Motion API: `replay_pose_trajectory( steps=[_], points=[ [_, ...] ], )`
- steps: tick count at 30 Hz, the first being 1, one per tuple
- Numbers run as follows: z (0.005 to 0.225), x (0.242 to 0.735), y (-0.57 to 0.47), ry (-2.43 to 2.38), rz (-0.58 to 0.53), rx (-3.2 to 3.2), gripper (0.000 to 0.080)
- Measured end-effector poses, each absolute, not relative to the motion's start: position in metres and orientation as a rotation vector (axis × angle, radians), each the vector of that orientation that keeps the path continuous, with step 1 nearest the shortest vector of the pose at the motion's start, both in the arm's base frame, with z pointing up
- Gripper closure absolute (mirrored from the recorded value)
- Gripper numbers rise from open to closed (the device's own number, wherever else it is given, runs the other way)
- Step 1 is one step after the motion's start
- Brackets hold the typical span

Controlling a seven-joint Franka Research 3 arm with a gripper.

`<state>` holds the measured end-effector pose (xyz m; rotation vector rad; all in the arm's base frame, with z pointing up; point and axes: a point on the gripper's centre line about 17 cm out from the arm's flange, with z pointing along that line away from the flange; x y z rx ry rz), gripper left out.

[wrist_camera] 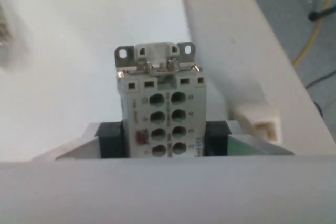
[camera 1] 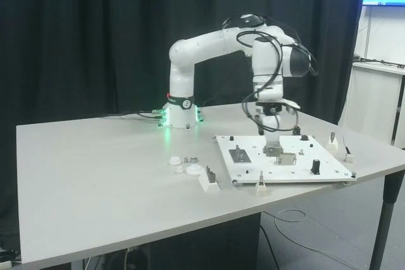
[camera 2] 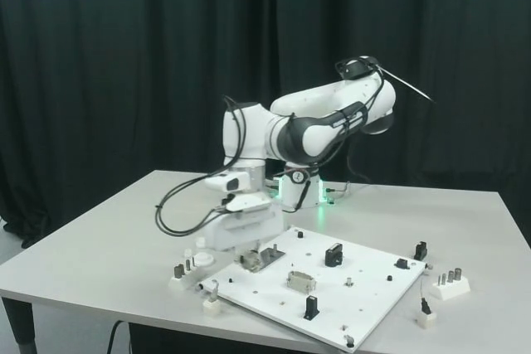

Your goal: Insert waterproof.

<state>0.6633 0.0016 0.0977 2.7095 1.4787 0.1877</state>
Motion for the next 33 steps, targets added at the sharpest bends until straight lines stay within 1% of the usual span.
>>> replay_pose_trajectory(
  steps=[19,33],
  points=[
    [0.096,0.645,0.07,1.653,0.106,2.636,0.0481],
    [0.095,0.63,0.087,1.662,0.116,2.609,0.0481]
  ],
)
